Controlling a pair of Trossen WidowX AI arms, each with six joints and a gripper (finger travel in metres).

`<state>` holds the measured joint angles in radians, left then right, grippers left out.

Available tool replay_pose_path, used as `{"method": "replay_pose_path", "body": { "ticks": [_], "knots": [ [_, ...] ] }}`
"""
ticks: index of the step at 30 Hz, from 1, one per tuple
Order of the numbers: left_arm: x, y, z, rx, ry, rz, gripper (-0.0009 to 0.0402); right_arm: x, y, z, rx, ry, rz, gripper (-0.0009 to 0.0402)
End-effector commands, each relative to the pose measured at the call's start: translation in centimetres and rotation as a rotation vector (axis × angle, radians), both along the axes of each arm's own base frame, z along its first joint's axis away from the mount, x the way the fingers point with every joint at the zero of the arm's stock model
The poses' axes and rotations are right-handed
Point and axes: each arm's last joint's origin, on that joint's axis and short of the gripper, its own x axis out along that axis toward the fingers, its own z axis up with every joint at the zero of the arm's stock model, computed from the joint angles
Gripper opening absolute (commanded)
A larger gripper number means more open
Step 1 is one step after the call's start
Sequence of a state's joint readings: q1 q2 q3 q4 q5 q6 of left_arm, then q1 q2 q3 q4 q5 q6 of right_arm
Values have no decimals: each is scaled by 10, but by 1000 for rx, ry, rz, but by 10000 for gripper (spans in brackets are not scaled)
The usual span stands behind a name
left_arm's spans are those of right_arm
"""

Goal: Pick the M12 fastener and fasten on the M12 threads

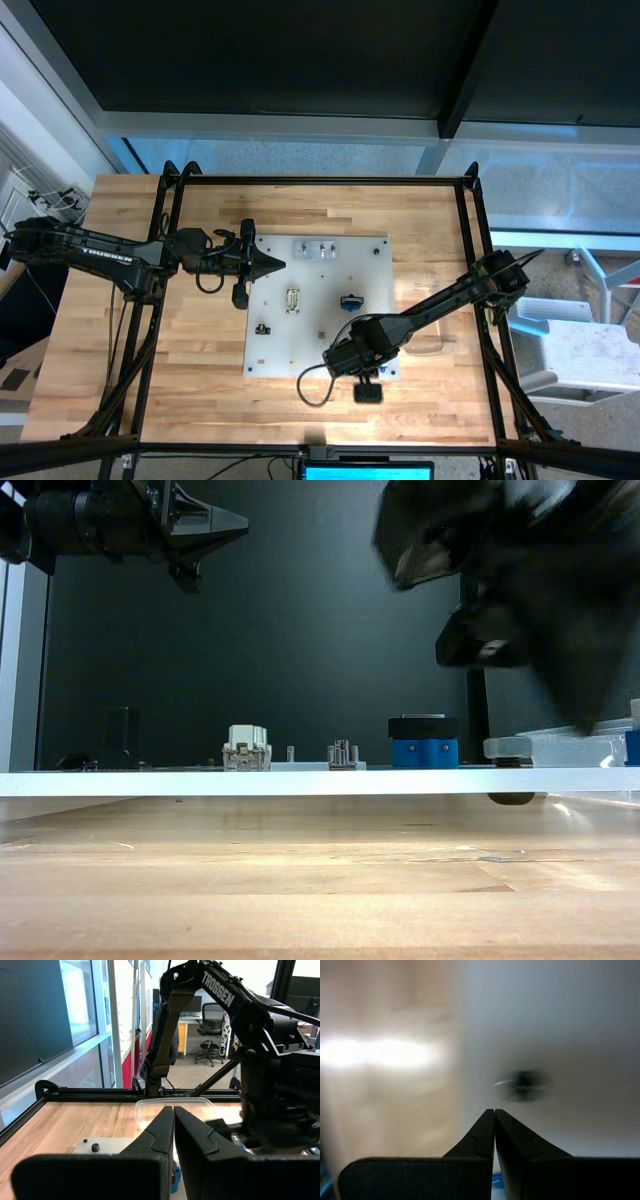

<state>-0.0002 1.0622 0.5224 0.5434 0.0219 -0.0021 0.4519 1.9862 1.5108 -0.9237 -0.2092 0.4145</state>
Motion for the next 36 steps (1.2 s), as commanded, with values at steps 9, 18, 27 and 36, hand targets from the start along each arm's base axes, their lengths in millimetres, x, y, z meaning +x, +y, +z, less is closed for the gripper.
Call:
{"method": "replay_pose_path", "body": {
  "ticks": [9,18,27,36],
  "knots": [
    [0,0,0,0,-1,0,0,-6,-6,12,-73,-9,-37,0],
    [0,0,0,0,0,0,0,-2,-16,19,-211,-105,-99,0],
    [0,0,0,0,0,0,0,8,-18,0,-237,-101,-112,0],
    [0,0,0,0,0,0,0,8,-17,-4,-222,-86,-111,0]
  ]
}}
